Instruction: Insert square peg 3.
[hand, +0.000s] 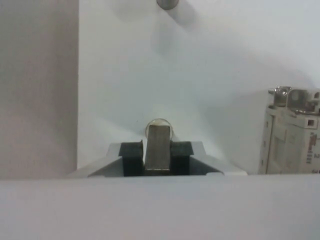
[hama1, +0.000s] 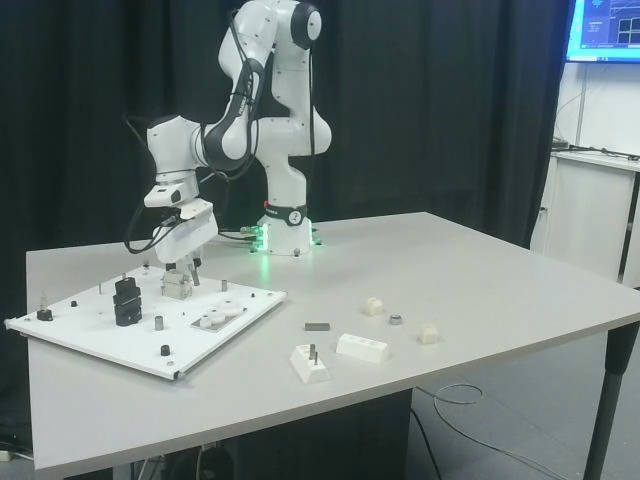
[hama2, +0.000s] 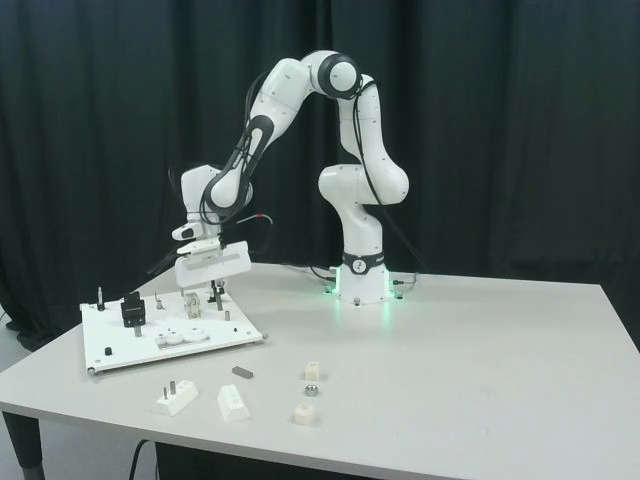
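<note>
On the white board (hama1: 90, 335) at the table's (hama1: 480, 290) left end, the end effector (hand: 158, 156) hangs over the far part, clamped on the square peg (hand: 158, 145) (its black pads (hand: 131, 156) press opposite flat faces). The peg points down, at twelve o'clock from the fingers in the wrist view, over a round hole (hand: 159, 123). It looks rigid, smooth, light metal; gripping the flats should stop twisting.

The peg (hand: 158, 147) is a short grey metal bar of square section, held upright between the claw's (hand: 158, 156) black fingers (hand: 131, 157), which press on two opposite sides. Its lower end meets a round hole (hand: 159, 122) in the white board (hand: 200, 75) on the worktop (hama1: 480, 280).
</note>
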